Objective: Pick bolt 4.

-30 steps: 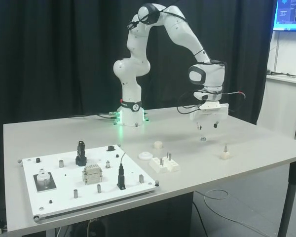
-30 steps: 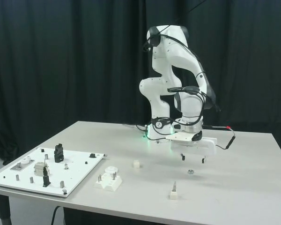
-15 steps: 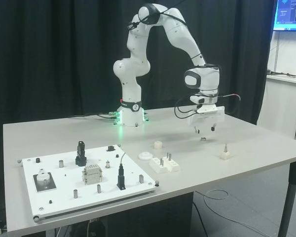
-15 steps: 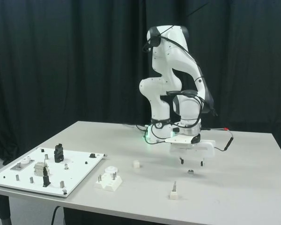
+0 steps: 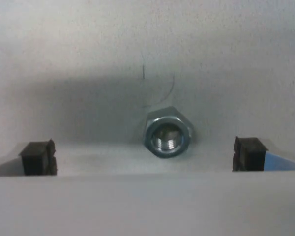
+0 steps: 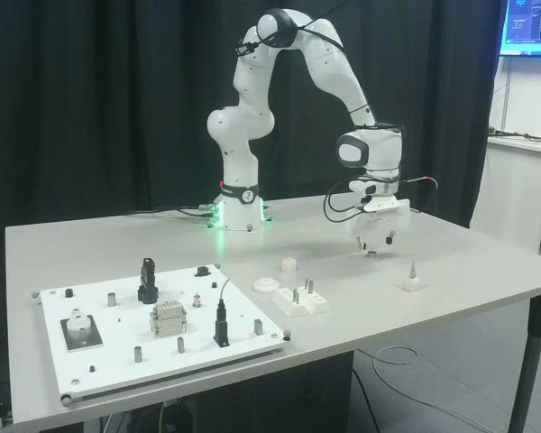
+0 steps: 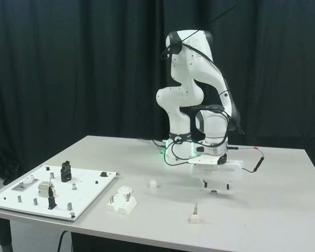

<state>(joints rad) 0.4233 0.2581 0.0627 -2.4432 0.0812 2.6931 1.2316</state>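
- Bolt 4 (image 5: 168, 133): centre of the wrist view, a hexagonal metal piece with a threaded bore, seen end-on, so it reads as a nut; any shank is hidden.
- It sits on the grey table (image 6: 117, 236), between the two black fingertips (image 5: 38, 158), touching neither.
- Gripper (image 5: 142, 156) is spread wide, holding nothing; one tip low at the left edge of the wrist view, the other low at the right.
- Lower part of the wrist view is blocked by the gripper's own pale body; whether the tips reach the table can't be told there.
- First room view: gripper (image 6: 373, 245) right of centre, low over the table; bolt 4 (image 6: 372, 254) is only a speck beneath it.
- Second room view: bolt 4 (image 7: 214, 191) is a small dot under the gripper (image 7: 215, 185), right of centre.
- Arm (image 6: 293, 99) is white, base at the table's far side with a green glow at its foot.
- White board (image 6: 158, 323) with small fixtures lower left in the first room view; parts too small to identify.
- White blocks (image 6: 299, 299) with pins near centre; lone peg on a white base (image 6: 413, 280) at right.
- Black curtain (image 6: 90, 90) behind; screen (image 6: 529, 27) cut off at the upper right corner.
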